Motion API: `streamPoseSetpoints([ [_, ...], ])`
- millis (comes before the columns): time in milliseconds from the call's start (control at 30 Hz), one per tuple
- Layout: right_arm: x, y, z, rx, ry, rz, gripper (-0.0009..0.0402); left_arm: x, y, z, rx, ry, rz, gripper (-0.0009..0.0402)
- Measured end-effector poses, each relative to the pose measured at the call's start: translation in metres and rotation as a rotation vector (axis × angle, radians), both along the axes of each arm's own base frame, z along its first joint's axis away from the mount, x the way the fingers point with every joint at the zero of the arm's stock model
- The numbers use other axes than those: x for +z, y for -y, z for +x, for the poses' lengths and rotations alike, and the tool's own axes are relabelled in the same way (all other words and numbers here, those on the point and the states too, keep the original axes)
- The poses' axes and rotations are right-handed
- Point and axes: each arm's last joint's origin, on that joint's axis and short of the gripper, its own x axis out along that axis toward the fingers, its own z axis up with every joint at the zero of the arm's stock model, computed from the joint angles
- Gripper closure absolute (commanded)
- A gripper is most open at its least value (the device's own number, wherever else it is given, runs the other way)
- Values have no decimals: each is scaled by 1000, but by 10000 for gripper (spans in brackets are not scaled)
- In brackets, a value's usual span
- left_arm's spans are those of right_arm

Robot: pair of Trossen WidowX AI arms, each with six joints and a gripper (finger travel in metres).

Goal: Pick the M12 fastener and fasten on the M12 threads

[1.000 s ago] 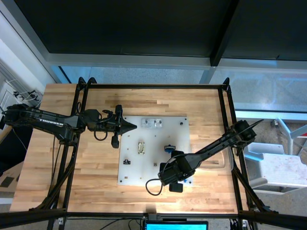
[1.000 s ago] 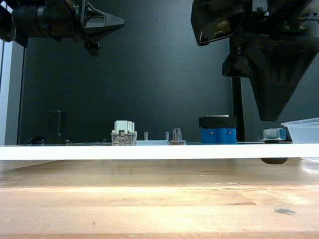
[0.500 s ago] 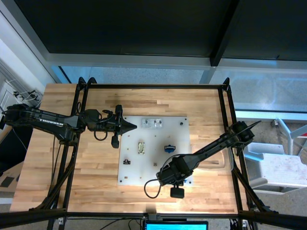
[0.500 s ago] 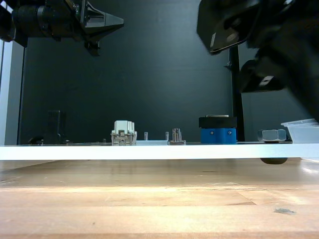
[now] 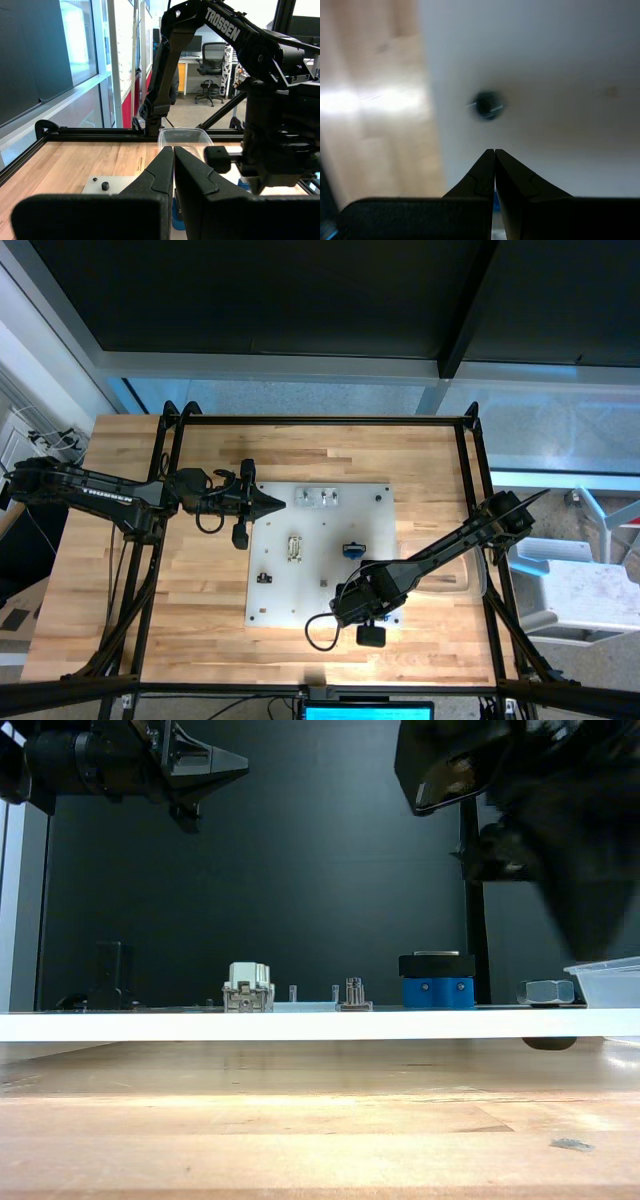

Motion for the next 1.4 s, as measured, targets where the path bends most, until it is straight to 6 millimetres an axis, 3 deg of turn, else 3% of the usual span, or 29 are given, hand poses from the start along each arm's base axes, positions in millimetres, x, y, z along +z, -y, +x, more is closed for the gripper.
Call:
streamPoseSetpoints([
  [500,-12,-2,8,-59,39,-23,393,0,0,0,0,0,0,393],
  [767,-12,-9,4,49,-68,192,393,0,0,0,0,0,0,393],
  [967,-5,-8,1,69,-65,203,393,0,0,0,0,0,0,393],
  [1100,-3,-6,0,69,-65,178,393,0,0,0,0,-1,0,393],
  [1400,-6,1,5,-13,48,-51,393,0,0,0,0,0,0,393],
])
